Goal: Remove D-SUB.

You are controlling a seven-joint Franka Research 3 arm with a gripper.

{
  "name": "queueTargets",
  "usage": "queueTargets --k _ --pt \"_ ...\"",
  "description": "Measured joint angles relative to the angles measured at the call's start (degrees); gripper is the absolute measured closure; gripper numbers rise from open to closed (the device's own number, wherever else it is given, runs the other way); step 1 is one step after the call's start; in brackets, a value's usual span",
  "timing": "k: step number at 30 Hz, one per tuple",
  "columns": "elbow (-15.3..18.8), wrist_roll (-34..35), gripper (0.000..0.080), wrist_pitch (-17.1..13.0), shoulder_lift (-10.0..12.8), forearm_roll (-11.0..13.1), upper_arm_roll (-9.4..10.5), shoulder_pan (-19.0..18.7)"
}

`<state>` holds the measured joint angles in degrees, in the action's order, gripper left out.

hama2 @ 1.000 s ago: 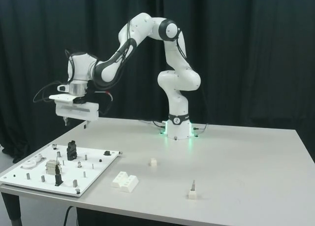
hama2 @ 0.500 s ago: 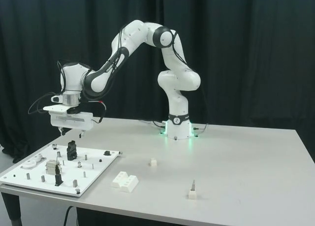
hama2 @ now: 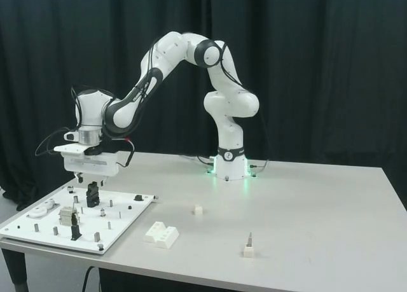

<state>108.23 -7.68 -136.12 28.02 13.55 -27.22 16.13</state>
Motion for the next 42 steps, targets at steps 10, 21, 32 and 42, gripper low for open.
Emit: queueTargets --k 10,21,32,42 --pt "-1.73 -0.21 0.0003 -0.55 2.83 1.25 0.04 0.00" --pt "-3.19 -0.50 0.0126 -0.60 4.72 1.98 0.06 0.00" --pt "-3.94 -0.49 0.0452 0.69 5.22 2.89 0.21 -0.07" --pt "-4.92 -0.80 0.0646 2.68 5.21 3.59 -0.06 -0.02"
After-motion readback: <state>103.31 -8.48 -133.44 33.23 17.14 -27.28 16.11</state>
